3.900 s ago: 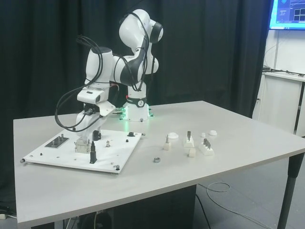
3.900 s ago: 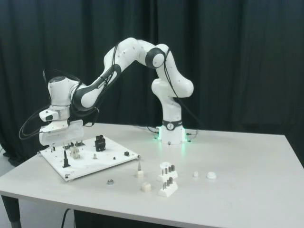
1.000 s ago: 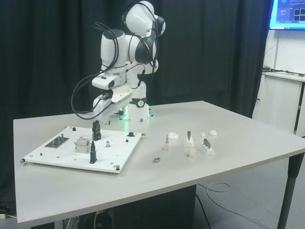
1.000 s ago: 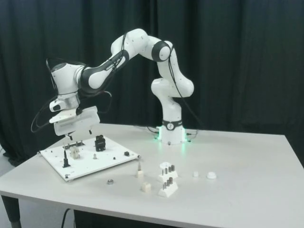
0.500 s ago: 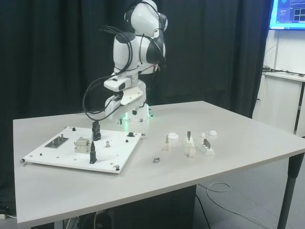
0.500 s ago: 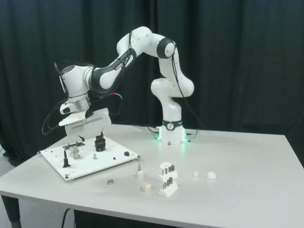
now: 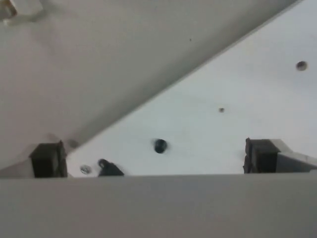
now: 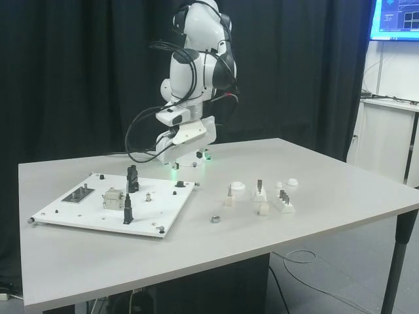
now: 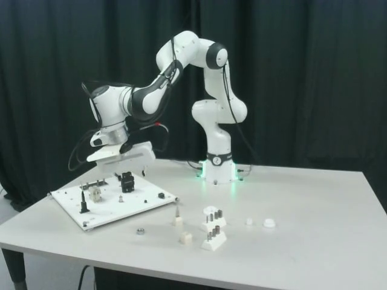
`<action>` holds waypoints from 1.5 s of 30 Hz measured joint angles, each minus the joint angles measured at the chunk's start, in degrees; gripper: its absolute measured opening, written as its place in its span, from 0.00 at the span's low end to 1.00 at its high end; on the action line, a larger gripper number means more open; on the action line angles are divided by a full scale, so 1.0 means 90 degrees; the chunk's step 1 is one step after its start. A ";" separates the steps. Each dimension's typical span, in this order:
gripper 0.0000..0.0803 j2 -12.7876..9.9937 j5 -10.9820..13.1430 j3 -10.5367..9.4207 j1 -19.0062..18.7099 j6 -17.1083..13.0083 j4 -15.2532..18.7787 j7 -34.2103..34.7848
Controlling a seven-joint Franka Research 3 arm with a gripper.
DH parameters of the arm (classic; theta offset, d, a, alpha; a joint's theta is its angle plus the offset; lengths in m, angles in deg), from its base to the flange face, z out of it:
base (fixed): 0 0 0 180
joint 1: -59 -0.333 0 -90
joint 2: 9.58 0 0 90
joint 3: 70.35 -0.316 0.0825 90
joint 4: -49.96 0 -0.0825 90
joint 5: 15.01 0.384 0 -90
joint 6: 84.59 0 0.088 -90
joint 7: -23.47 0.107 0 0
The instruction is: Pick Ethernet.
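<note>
A: Ethernet [image 8: 260,188] first. My best guess is the small grey-black plug standing upright in a white holder [image 8: 260,194] out on the table [image 8: 340,183], well to the right of the board [image 8: 91,216]. It's too small from here for you to be sure of it

B: Anything around it?

A: A second holder [image 8: 285,206] with two more plugs sits just beside it, a white cube [image 8: 263,209] is in front, and a peg [image 8: 230,196] stands on the board side. Nothing is touching it and it looks untouched

B: And what's just changed?

A: Your arm's on the move! A few seconds ago the gripper [image 7: 154,157] was down low among the parts on the board's left half. A second ago it was up over the middle. Now it hangs above the board's far right corner, nearer the base with its green light [image 8: 174,167]

B: Fingers?

A: Spread wide, nothing between them. The wrist view shows both black fingertips [image 7: 48,159] with bare white board, a black knob [image 7: 160,146] and the board's edge running across

B: So for the task?

A: You're done at the board and still travelling empty. I'd say the pick hasn't begun. The gripper is well apart from the holders and high, so expect more swing to the right, then a straight descent over the plug
</note>
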 joint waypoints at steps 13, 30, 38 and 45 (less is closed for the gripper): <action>1.00 0.0388 -0.0033 0.0000 -0.0308 -0.0523 0.0650 0.1311; 1.00 0.0803 -0.0028 -0.0009 -0.0631 -0.1251 0.1404 0.2822; 1.00 0.0894 -0.0068 -0.0014 -0.1003 -0.1783 0.1786 0.2843; 1.00 0.0900 -0.0310 -0.0014 -0.1292 -0.2199 0.2007 0.2831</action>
